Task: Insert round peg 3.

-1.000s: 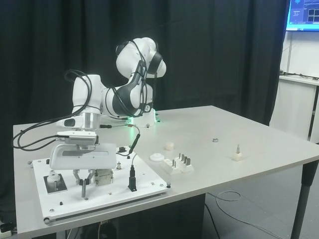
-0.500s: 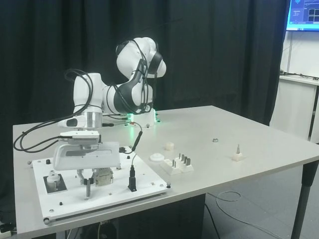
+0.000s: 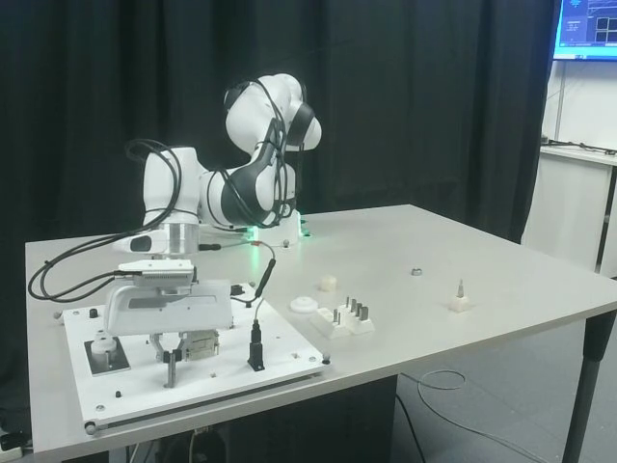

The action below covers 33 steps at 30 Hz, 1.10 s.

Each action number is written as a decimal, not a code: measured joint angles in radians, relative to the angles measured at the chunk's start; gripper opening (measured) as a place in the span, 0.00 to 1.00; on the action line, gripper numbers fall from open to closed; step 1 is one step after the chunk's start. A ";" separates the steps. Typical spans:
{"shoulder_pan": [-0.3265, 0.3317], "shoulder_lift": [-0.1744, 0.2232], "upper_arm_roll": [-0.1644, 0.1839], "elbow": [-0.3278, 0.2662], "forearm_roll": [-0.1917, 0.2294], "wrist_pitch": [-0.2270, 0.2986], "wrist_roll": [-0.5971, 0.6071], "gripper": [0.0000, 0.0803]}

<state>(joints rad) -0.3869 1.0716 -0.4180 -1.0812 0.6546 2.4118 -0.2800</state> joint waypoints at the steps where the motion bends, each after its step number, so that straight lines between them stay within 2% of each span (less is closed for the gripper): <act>1: 0.000 0.001 0.000 0.001 0.000 0.000 0.000 0.13; 19: 0.000 0.013 -0.012 0.019 -0.002 0.000 0.000 0.13; 33: 0.000 0.013 -0.012 0.019 -0.020 -0.006 0.000 0.13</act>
<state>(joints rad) -0.3873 1.0846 -0.4298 -1.0620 0.6348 2.4053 -0.2800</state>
